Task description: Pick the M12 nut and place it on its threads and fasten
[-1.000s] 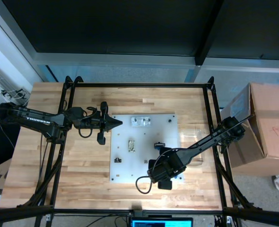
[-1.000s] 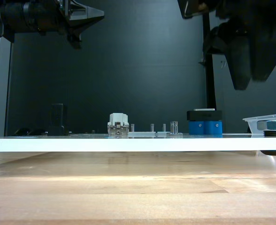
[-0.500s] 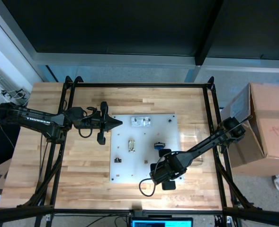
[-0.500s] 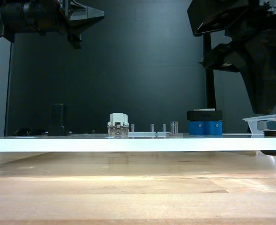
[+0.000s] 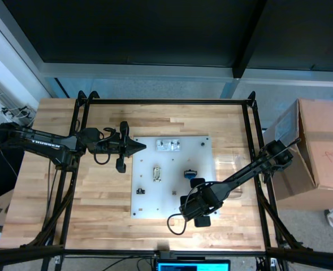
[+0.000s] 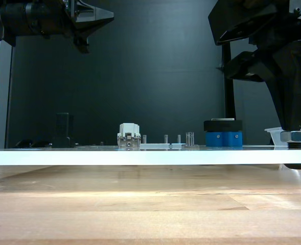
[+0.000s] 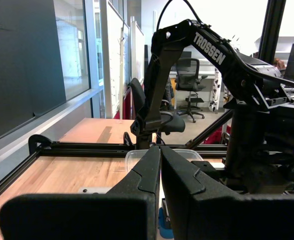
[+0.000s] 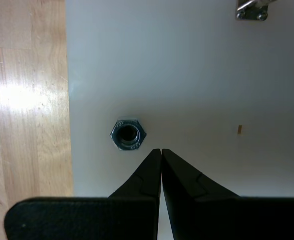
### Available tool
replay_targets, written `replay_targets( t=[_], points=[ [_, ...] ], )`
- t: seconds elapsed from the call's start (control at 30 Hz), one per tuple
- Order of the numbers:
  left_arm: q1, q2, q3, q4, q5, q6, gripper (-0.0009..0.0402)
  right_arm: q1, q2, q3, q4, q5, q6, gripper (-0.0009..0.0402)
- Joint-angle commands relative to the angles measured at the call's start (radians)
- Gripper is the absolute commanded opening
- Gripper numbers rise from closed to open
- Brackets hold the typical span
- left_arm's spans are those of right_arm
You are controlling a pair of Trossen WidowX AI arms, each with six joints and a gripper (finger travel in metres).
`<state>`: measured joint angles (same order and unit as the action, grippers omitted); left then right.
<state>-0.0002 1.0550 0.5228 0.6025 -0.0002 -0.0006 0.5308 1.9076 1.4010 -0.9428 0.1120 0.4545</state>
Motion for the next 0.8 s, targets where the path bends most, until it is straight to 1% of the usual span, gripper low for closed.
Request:
replay_targets(
  t=[0.03, 0.07, 0.1, 0.17, 0.2, 0.23, 0.3, 0.33, 0.47, 0.8],
  points=[
    [0.0, 0.0, 0.0, 0.0, 0.0, 0.0, 0.0, 0.0, 0.0, -0.01, 0.031, -0.024, -0.002, 0.0],
    [0.0, 0.0, 0.0, 0.0, 0.0, 0.0, 0.0, 0.0, 0.0, -0.013, 0.042, -0.058, -0.015, 0.0],
    [0.0, 0.0, 0.0, 0.0, 0.0, 0.0, 0.0, 0.0, 0.0, -0.013, 0.044, -0.118, -0.04, 0.0],
    [0.0, 0.0, 0.0, 0.0, 0.0, 0.0, 0.0, 0.0, 0.0, -0.01, 0.039, -0.28, -0.106, 0.0],
    [0.0, 0.0, 0.0, 0.0, 0.0, 0.0, 0.0, 0.0, -0.001, -0.009, 0.039, -0.339, -0.121, 0.0],
    [0.0, 0.0, 0.0, 0.0, 0.0, 0.0, 0.0, 0.0, -0.002, -0.009, 0.039, -0.368, -0.125, 0.0],
    [0.0, 0.0, 0.0, 0.0, 0.0, 0.0, 0.0, 0.0, -0.004, -0.01, 0.037, -0.359, -0.123, 0.0],
    [0.0, 0.0, 0.0, 0.0, 0.0, 0.0, 0.0, 0.0, -0.005, -0.009, 0.036, -0.339, -0.121, 0.0],
    [0.0, 0.0, 0.0, 0.0, 0.0, 0.0, 0.0, 0.0, -0.005, -0.009, 0.019, -0.214, -0.091, 0.0],
    [0.0, 0.0, 0.0, 0.0, 0.0, 0.0, 0.0, -0.003, -0.005, -0.009, 0.005, -0.018, -0.058, 0.0]
  ],
)
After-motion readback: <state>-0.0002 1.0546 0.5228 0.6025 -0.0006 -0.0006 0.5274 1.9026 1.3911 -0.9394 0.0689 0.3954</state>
